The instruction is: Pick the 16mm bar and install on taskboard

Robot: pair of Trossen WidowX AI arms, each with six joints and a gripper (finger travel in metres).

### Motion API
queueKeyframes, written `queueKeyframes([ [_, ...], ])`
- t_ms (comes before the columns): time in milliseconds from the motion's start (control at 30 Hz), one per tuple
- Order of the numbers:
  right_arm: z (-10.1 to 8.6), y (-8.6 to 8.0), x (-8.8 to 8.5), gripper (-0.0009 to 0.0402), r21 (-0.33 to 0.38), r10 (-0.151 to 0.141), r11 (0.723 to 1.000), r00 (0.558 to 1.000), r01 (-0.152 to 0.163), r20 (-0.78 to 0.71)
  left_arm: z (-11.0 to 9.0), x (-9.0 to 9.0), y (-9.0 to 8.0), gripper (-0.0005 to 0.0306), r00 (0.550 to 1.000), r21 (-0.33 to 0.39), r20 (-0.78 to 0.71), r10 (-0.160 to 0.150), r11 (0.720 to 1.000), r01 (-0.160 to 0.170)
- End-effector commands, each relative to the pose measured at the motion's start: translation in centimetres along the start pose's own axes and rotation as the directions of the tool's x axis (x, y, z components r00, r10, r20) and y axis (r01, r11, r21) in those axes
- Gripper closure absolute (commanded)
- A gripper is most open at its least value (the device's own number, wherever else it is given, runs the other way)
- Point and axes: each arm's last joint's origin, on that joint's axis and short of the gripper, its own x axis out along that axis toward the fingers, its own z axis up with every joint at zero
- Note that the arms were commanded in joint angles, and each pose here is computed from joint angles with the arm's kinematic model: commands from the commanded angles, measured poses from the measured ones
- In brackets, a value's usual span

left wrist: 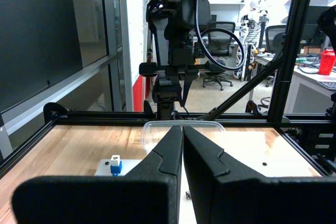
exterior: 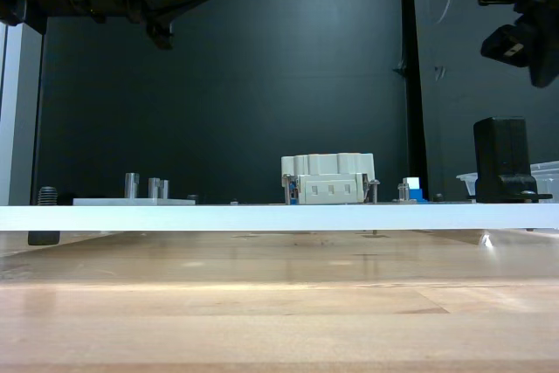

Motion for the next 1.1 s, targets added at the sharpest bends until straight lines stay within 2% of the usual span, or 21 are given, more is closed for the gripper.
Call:
queueKeyframes([
  [33, -0.5, 0.5, 0.0, 0.0393, -0.018, 0.007, 1.000, 0.999, -0.008, -0.032, 0.0, 0.0, 0.0, 0.0300, 1.000, 0.000, 0.001, 0.000, 1.000, 0.000],
  [200, -1.2, 1.0, -0.1, 0.0393, -0.022, 0.003, 1.000, 0.996, -0.005, -0.089, 0.0, 0.0, 0.0, 0.0300, 1.000, 0.000, 0.000, 0.000, 1.000, 0.000],
  [267, -1.5, 1.1, -0.1, 0.0393, -0.016, -0.011, 1.000, 0.994, 0.009, -0.106, 0.0, 0.0, 0.0, 0.0300, 1.000, 0.000, 0.001, 0.000, 1.000, 0.000],
  [367, -1.8, 1.3, -0.1, 0.0392, -0.016, -0.048, 0.999, 0.993, 0.047, -0.110, 0.0, 0.0, 0.0, 0.0300, 1.000, 0.000, 0.000, 0.000, 1.000, 0.000],
  [467, -2.0, 1.5, 0.4, 0.0383, -0.021, -0.052, 0.999, 0.990, 0.050, -0.132, 0.0, 0.0, 0.0, 0.0300, 1.000, 0.000, 0.001, 0.000, 1.000, 0.000],
  [700, -1.9, 1.9, 1.9, 0.0313, -0.039, -0.083, 0.996, 0.978, 0.077, -0.189, 0.0, 0.0, 0.0, 0.0300, 1.000, 0.000, 0.000, 0.000, 1.000, 0.000],
  [767, -1.8, 2.0, 2.3, 0.0288, -0.049, -0.110, 0.994, 0.975, 0.103, -0.193, 0.0, 0.0, 0.0, 0.0300, 1.000, 0.000, 0.000, 0.000, 1.000, 0.000],
  [800, -1.7, 2.0, 2.4, 0.0276, -0.053, -0.114, 0.993, 0.973, 0.106, -0.199, 0.0, 0.0, 0.0, 0.0300, 1.000, 0.000, 0.000, 0.000, 1.000, 0.000],
  [933, -1.8, 2.1, 3.0, 0.0234, -0.057, -0.115, 0.993, 0.973, 0.105, -0.200, 0.0, 0.0, 0.0, 0.0300, 1.000, 0.000, 0.000, 0.000, 1.000, 0.000],
  [1100, -1.6, 2.3, 3.6, 0.0212, -0.059, -0.116, 0.992, 0.978, 0.107, -0.172, 0.0, 0.0, 0.0, 0.0300, 1.000, 0.000, 0.001, 0.000, 1.000, 0.000],
])
